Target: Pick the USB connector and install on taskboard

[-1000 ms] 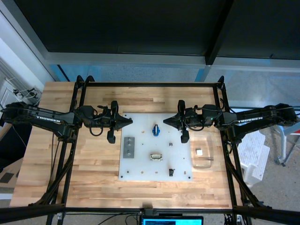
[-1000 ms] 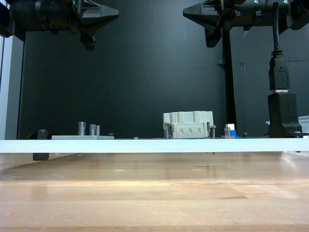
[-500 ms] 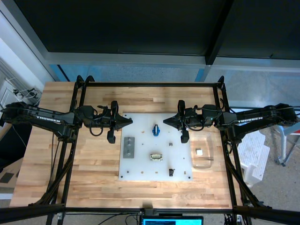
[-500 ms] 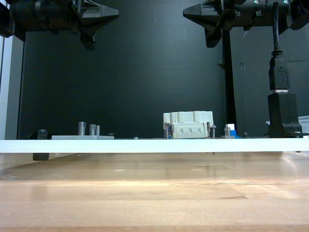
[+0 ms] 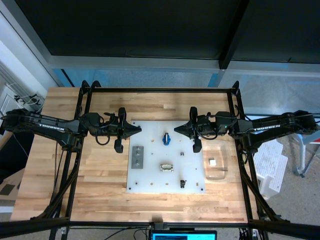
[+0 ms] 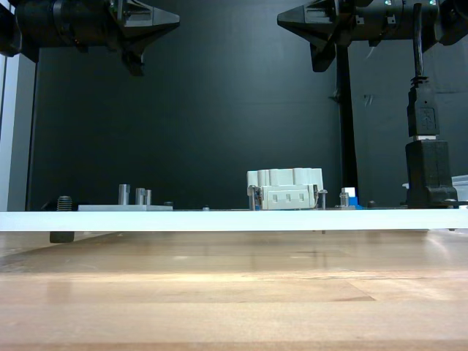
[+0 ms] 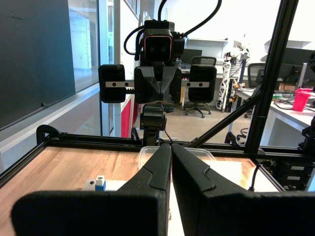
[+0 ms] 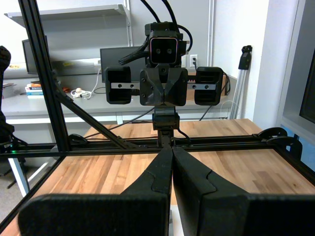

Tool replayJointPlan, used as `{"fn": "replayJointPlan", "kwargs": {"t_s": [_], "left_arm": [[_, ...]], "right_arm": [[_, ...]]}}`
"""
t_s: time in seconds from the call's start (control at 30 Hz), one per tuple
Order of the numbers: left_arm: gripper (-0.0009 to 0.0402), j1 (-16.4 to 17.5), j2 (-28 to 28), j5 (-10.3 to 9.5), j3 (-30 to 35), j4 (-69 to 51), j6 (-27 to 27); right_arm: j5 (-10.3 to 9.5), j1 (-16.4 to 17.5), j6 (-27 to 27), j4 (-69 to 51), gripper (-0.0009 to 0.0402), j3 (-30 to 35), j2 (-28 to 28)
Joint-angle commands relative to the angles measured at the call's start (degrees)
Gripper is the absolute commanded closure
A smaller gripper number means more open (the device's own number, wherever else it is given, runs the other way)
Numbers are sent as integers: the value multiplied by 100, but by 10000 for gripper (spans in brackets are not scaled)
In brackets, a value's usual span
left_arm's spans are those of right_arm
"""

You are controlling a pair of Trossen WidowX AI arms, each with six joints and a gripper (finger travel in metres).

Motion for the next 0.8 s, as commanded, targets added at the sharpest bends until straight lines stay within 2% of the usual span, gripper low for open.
{"fn": "replayJointPlan", "kwargs": {"t_s": [0.03,0.8], "left_arm": [[393,0,0,2,0,0,2],[393,0,0,0,0,0,2]], "right_arm": [[0,0,2,0,393,2,0],[0,0,2,0,393,2,0]]}}
